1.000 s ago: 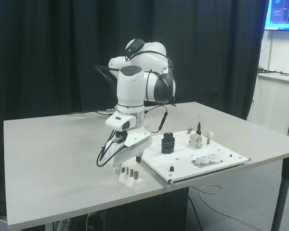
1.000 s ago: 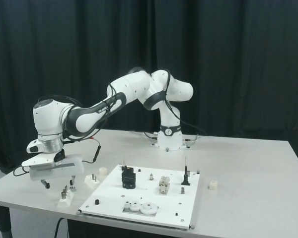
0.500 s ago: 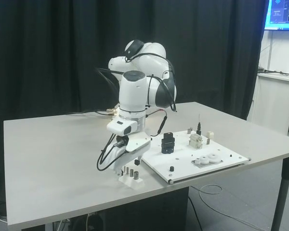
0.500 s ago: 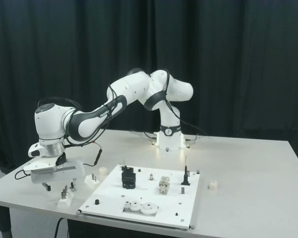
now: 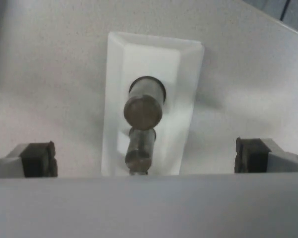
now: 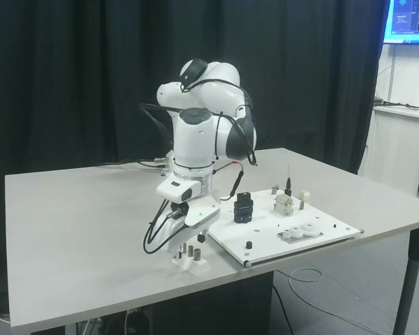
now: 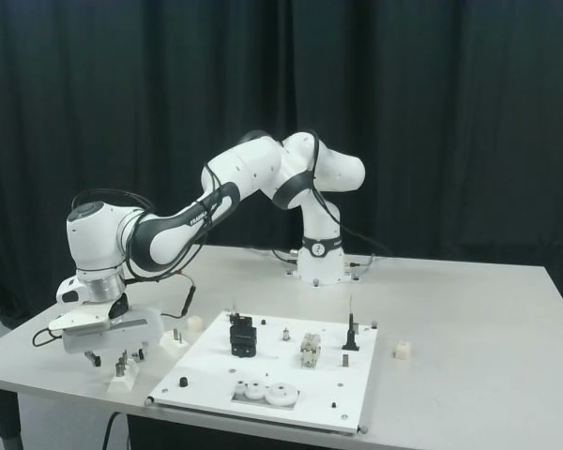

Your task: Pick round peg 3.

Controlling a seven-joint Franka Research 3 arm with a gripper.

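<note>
My pincer (image 5: pixel 144 157) hung wide open and empty over the white peg holder (image 5: pixel 151 74) near the table's (image 6: pixel 77 209) front edge. Round peg 3 (image 5: pixel 144 110) (I judged it the nearest one) stood upright in the holder, between my fingers (image 5: pixel 37 158); descent, closing and lift remained.

My jaws stand wide, with bare bench (image 5: pixel 49 89) on both sides of the white peg block (image 5: pixel 151 74). Two upright pegs (image 5: pixel 144 106) crowd the middle; the white board (image 6: pixel 293 234) lies just beside.
</note>
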